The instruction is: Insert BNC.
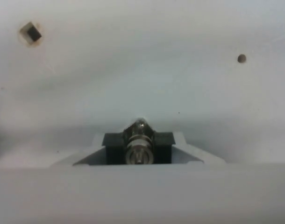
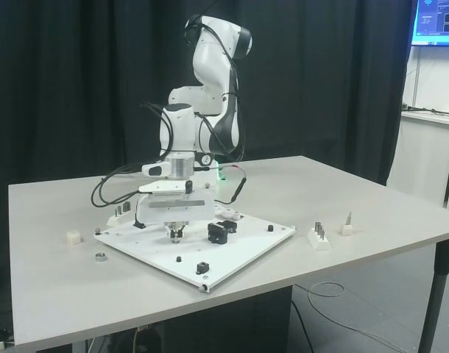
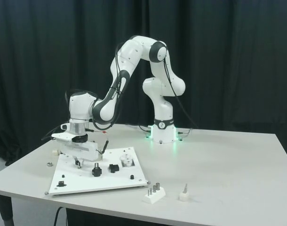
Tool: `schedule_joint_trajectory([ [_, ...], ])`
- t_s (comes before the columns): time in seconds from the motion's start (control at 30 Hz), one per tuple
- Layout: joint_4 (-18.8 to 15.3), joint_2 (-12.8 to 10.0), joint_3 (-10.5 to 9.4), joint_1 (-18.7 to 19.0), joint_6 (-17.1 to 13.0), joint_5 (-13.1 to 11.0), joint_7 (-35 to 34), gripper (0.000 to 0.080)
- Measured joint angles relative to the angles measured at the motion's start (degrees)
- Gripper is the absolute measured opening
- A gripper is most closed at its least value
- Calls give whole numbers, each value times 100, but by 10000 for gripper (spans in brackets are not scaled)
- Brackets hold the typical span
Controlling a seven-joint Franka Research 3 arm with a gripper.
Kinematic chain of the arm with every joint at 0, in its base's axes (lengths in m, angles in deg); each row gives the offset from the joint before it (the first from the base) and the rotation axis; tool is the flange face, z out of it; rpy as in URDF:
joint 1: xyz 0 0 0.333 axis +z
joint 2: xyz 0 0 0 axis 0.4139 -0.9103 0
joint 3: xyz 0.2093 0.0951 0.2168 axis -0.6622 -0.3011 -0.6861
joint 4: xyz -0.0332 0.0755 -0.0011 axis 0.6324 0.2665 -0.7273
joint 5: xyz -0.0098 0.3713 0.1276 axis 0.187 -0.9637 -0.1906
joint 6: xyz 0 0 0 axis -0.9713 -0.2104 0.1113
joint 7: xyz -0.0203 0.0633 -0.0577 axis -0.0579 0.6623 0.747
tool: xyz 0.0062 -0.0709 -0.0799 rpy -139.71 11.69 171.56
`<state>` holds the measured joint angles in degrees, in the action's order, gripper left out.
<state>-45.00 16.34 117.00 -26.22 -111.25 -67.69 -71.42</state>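
Observation:
In the wrist view a grey metal BNC connector [image 1: 139,143] stands between black finger pads [image 1: 113,145], and my gripper [image 1: 139,156] is shut on it. Under it lies the white board [image 1: 142,79], with a small black square socket [image 1: 31,32] and a dark hole [image 1: 241,58] off to either side. From the room the gripper [image 2: 177,234] hangs low over the left part of the white board [image 2: 243,246], its tip just above the surface; I cannot tell whether it touches. The gripper [image 3: 79,163] points straight down.
Black fixtures [image 2: 218,232] [image 2: 202,266] sit on the board near the gripper. A white holder with grey pins [image 2: 318,235] and a small white block [image 2: 347,228] stand off the board. A white cube [image 2: 73,237] and a ring [image 2: 100,256] lie beside it.

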Motion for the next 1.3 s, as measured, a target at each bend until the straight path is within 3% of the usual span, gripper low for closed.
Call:
schedule_joint_trajectory([
  [1.3, 414, -243, 93, -23, 659, 9, 1369, 121],
])
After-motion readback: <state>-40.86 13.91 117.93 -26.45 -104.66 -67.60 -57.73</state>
